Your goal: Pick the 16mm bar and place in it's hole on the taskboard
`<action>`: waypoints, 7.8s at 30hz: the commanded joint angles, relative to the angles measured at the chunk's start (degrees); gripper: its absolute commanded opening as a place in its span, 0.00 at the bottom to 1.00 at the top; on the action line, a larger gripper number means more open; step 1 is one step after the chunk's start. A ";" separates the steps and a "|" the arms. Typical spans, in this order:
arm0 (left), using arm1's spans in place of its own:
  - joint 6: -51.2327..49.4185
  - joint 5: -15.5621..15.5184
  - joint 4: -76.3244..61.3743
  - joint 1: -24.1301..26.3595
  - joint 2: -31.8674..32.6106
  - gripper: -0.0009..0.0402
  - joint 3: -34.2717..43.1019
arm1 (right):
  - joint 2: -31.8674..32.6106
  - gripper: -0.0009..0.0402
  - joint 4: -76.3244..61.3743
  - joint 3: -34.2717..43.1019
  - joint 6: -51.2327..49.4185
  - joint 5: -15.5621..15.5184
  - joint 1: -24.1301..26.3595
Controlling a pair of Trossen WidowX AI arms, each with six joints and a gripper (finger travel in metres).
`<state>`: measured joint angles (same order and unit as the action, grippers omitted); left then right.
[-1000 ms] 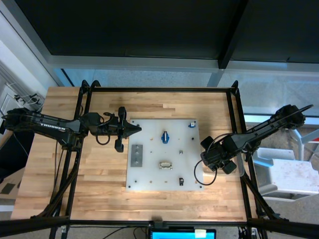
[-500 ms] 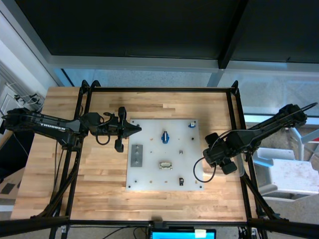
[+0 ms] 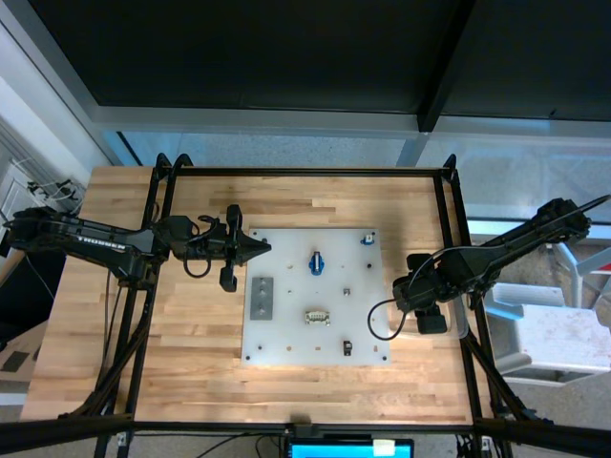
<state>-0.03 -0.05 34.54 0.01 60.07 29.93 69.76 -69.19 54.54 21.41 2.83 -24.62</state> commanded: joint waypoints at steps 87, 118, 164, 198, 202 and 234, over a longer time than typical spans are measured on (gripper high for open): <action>0.00 0.02 0.00 0.00 0.02 0.02 0.02 | 2.03 0.05 21.14 -17.55 6.69 -0.90 -3.52; 0.00 0.02 0.00 -0.02 0.02 0.02 0.02 | 2.08 0.02 6.34 -0.04 7.63 -0.85 -3.65; 0.00 0.02 0.00 -0.02 0.02 0.02 0.02 | 27.23 0.02 -2.14 27.45 68.15 -1.84 -7.02; 0.00 0.02 0.00 0.00 0.02 0.02 0.02 | 34.62 0.02 1.03 26.91 101.18 3.13 -11.87; 0.00 0.02 0.00 0.00 0.02 0.02 0.02 | 35.15 0.02 2.19 26.91 101.79 3.17 -12.00; 0.02 0.02 0.00 0.00 0.02 0.02 0.02 | 35.78 0.02 7.34 23.15 105.66 3.17 -12.79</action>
<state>-0.03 -0.03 34.54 0.01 60.10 29.95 105.51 -61.76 77.67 127.13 5.98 -37.41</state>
